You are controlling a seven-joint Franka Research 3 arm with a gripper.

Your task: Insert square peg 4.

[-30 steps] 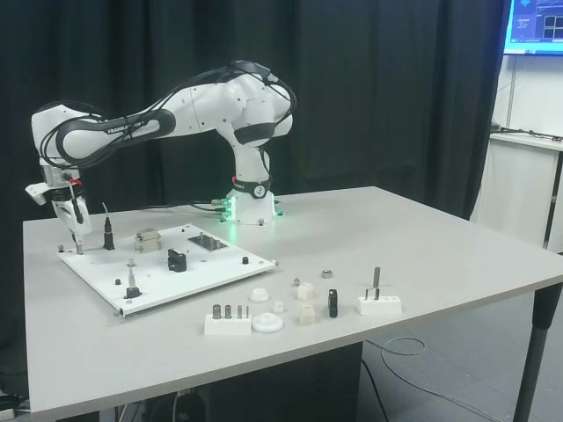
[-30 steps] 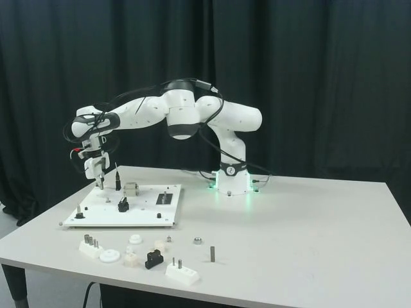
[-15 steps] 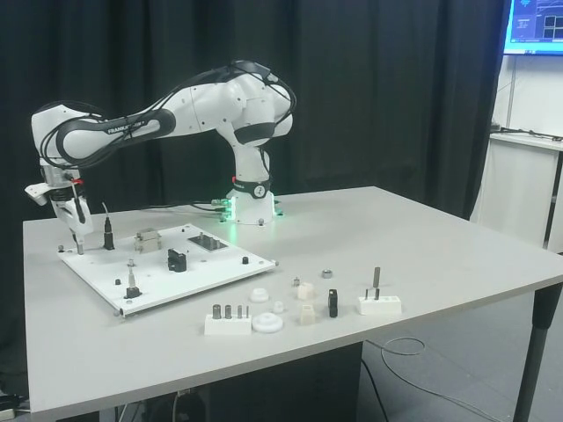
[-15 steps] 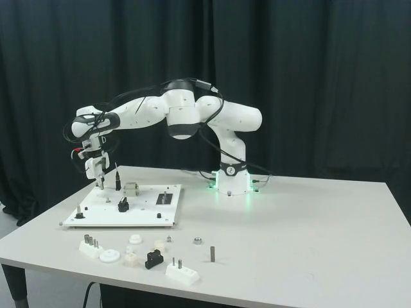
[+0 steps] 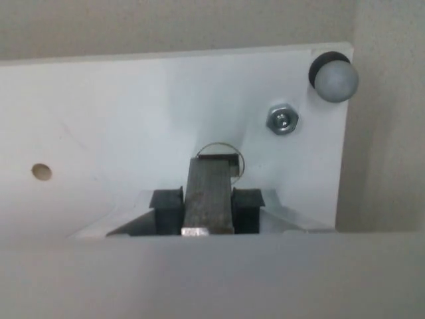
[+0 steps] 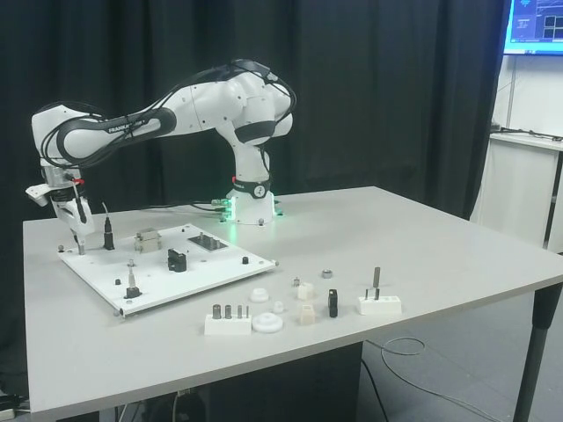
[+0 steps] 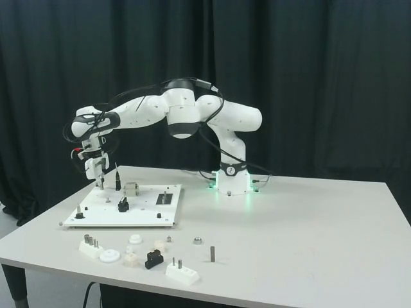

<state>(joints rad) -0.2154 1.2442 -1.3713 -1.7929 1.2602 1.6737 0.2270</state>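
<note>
gripper [image 5: 208, 211] closed on square peg [image 5: 210, 196], held upright so its tip meets the hole [image 5: 222, 159] | peg at far left corner of white board [image 6: 202, 264] on desk [image 6: 422, 246] | hole, nut [image 5: 282, 120] seen only in wrist view; arm reach seen only in room views

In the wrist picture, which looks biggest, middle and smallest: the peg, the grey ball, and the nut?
1. Peg, held between the end effector's fingers, looks biggest, though it is nearest the camera.
2. Grey ball at the board's corner.
3. Nut, smallest.
</note>
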